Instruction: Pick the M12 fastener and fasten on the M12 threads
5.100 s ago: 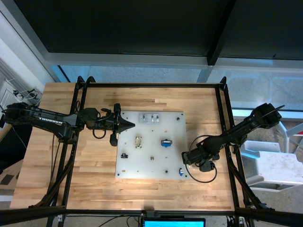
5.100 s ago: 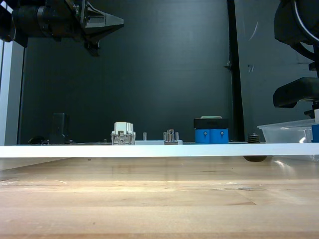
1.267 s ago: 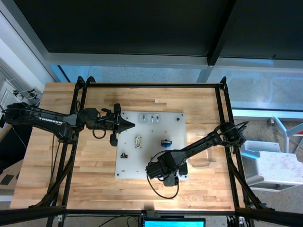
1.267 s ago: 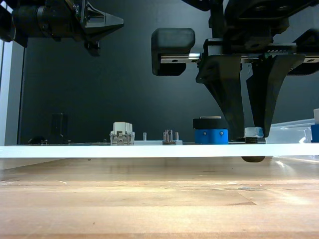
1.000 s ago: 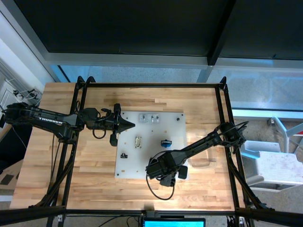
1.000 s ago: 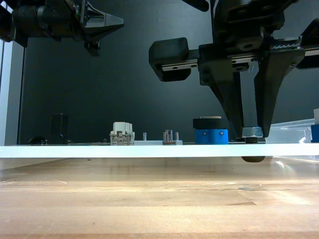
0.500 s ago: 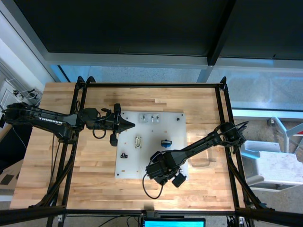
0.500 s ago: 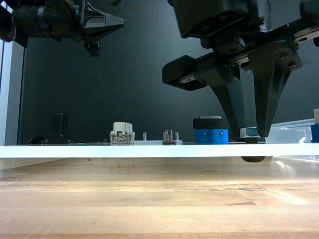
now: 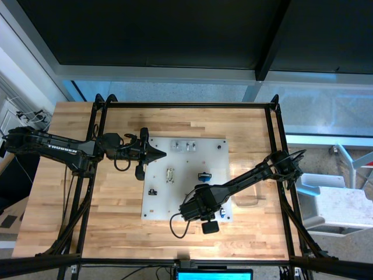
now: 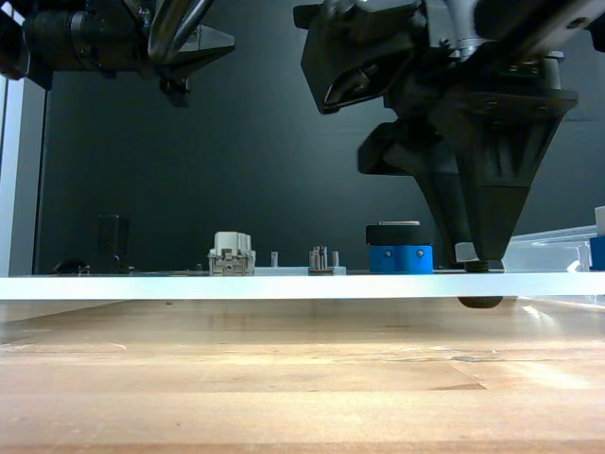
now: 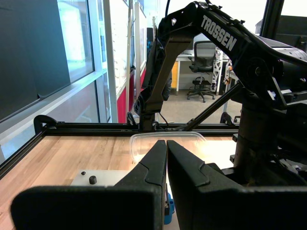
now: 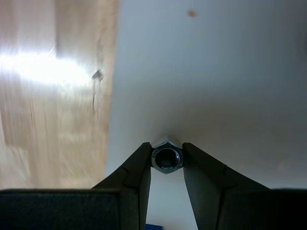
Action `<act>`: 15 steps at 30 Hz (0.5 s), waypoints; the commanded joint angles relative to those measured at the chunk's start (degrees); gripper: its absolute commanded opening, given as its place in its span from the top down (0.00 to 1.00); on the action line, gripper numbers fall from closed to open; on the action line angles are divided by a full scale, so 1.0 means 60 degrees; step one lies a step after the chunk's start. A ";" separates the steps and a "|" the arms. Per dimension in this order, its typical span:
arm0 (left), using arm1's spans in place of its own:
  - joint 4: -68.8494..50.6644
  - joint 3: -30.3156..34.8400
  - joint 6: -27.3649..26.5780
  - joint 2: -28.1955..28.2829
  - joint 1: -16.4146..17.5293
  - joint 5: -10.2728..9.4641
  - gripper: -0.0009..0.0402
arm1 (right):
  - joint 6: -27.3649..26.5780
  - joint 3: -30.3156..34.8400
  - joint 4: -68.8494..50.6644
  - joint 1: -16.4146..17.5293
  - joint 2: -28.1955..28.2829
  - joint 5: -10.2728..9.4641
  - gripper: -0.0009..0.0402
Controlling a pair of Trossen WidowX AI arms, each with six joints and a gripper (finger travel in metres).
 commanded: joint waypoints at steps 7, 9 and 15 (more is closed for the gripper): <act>0.0004 0.0004 0.0000 0.0000 0.0004 0.0004 0.98 | 0.4138 0.0004 -0.0004 0.0004 -0.0004 0.0000 0.89; 0.0004 0.0004 0.0000 0.0000 0.0000 0.0004 0.98 | 0.4954 0.0004 -0.0004 0.0004 -0.0004 0.0000 0.89; 0.0004 0.0004 0.0000 0.0000 0.0000 0.0004 0.98 | 0.7442 0.0004 0.0000 0.0004 -0.0004 0.0000 0.89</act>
